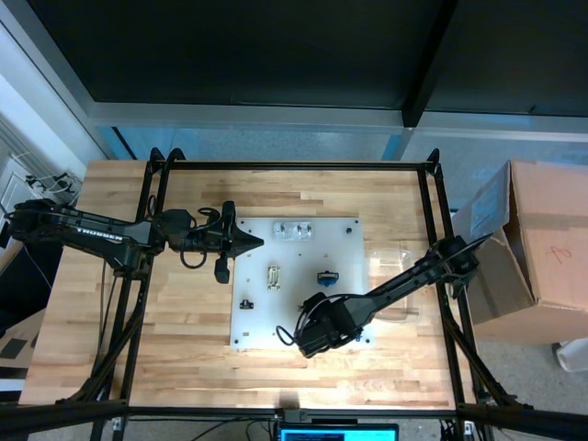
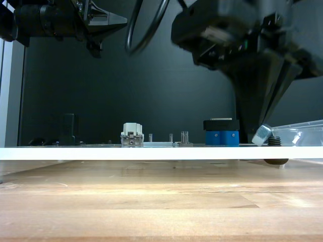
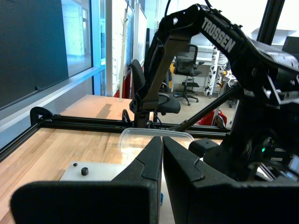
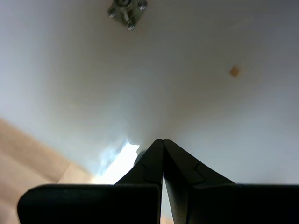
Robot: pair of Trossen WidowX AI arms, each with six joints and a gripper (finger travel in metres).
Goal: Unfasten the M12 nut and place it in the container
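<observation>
The nut (image 2: 262,135) is lying tilted at the bare stud's (image 2: 274,141) 9 o'clock, touching the right gripper (image 4: 163,140), whose fingers are pressing together. Moving it into the container (image 2: 303,132) is remaining. The left gripper (image 1: 257,243) is hovering at the board's (image 1: 276,312) 10 o'clock, fingers narrow.

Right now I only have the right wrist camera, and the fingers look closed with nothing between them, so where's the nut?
Observer: The low view shows the M12 nut lying tilted beside the right gripper, just left of its bare stud and off it. I cannot tell whether it touches the fingers.
Operator: Where's the container?
Observer: In the high view the container sits right of the board, partly under the right arm.
Operator: And the left gripper?
Observer: The left gripper is shut, raised above the board's left side.
</observation>
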